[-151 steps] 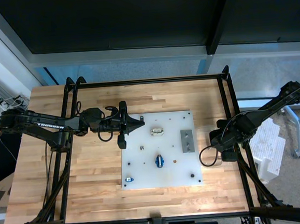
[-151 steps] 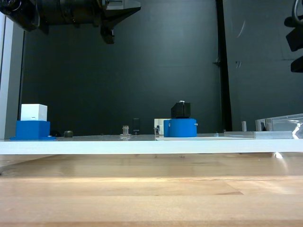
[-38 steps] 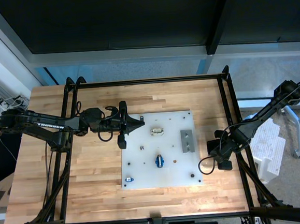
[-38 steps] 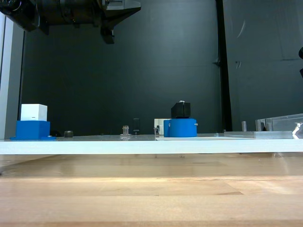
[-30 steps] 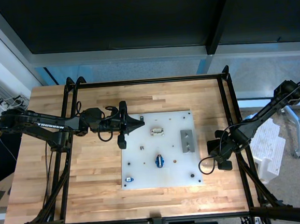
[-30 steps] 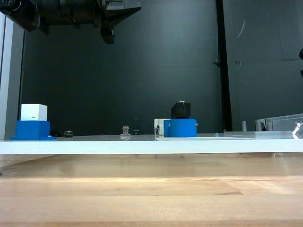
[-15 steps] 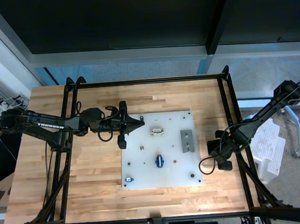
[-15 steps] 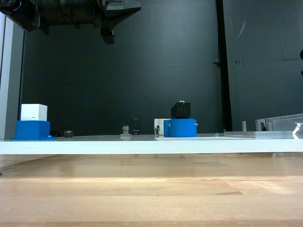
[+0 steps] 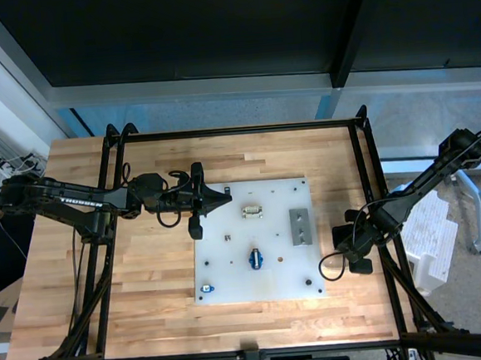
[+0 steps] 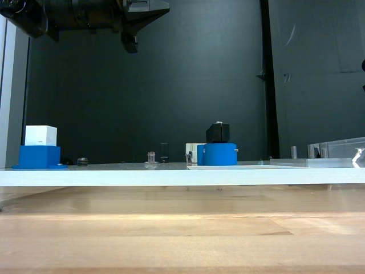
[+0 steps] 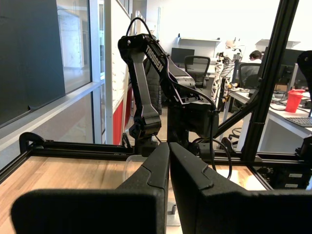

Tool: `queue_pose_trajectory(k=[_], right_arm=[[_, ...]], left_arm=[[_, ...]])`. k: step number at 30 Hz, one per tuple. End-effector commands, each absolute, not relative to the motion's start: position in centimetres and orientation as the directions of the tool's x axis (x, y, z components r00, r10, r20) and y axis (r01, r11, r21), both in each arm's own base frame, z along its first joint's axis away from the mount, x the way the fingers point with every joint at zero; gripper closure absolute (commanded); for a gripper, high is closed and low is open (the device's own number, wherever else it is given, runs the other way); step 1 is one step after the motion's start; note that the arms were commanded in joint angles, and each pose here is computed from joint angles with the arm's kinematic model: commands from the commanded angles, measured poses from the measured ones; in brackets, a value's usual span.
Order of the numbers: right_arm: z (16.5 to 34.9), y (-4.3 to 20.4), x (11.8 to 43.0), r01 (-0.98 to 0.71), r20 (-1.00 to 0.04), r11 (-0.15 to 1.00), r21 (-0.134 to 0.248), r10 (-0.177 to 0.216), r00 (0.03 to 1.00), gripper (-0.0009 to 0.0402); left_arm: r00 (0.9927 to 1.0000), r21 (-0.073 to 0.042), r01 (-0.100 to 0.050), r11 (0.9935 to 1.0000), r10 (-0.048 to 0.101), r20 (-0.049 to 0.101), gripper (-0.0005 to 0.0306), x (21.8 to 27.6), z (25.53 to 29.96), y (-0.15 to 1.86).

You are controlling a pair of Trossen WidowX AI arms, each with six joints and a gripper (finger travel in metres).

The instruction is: Pick the 16mm cylinder and install on the taskboard

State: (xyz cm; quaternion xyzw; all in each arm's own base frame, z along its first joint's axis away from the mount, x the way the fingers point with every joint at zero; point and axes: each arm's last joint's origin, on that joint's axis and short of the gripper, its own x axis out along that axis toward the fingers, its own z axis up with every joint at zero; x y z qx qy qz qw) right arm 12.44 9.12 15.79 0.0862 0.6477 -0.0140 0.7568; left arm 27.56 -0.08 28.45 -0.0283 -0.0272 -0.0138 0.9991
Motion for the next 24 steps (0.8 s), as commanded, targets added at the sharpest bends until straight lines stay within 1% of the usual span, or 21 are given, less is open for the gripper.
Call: queue_pose_trajectory(k=[1,12,14,20,24], right_arm=[[15.8,9.1,12.4,0.132,-0.983,0.985,0.111,0.089,0.161,0.0393],[15.8,9.2,12.4,0.13,-0.983,0.985,0.113,0.092,0.16,0.0393],[15.8,9.2,12.4,0.128,-0.983,0.984,0.123,0.103,0.151,0.0393],[16.6,9.3,12.5,0.123,-0.984,0.985,0.123,0.105,0.141,0.0393],[17.4,9.4,12.6,0.121,-0.987,0.986,0.111,0.095,0.133,0.0393]], left_arm=[[0.99813,-0.055,0.029,0.99805,-0.026,0.055,0.03,27.56,28.46,-0.07],[0.99812,-0.056,0.029,0.99802,-0.026,0.055,0.03,27.56,28.46,-0.08],[0.99813,-0.056,0.029,0.99803,-0.026,0.055,0.03,27.56,28.46,-0.07],[0.99812,-0.055,0.029,0.99804,-0.026,0.055,0.03,27.56,28.46,-0.08],[0.99812,-0.056,0.029,0.99802,-0.026,0.055,0.03,27.56,28.46,-0.07]])
